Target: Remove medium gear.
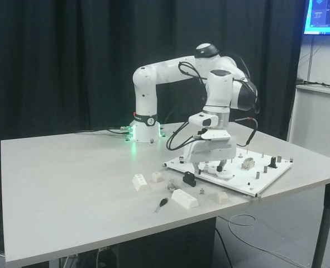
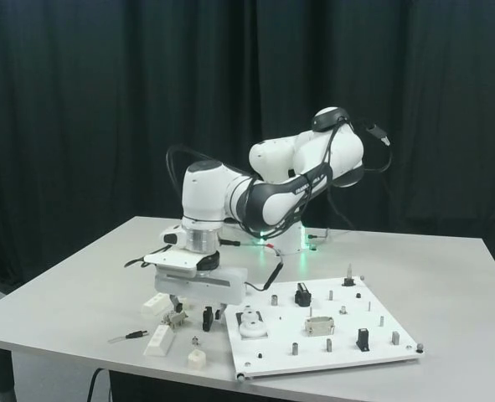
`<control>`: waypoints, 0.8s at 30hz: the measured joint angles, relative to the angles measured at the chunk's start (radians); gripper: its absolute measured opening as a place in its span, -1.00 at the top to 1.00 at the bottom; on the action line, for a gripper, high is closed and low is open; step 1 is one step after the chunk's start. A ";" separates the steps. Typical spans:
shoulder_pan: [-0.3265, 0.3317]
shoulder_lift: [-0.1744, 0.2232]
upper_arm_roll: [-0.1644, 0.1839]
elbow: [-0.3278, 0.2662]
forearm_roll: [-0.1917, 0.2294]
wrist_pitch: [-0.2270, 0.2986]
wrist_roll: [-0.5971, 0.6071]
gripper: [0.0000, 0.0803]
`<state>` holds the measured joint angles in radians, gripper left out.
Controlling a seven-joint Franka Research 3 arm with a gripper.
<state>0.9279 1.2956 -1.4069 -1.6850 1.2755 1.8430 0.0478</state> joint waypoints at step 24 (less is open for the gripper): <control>0.003 -0.007 -0.009 0.006 -0.012 -0.011 0.000 -0.99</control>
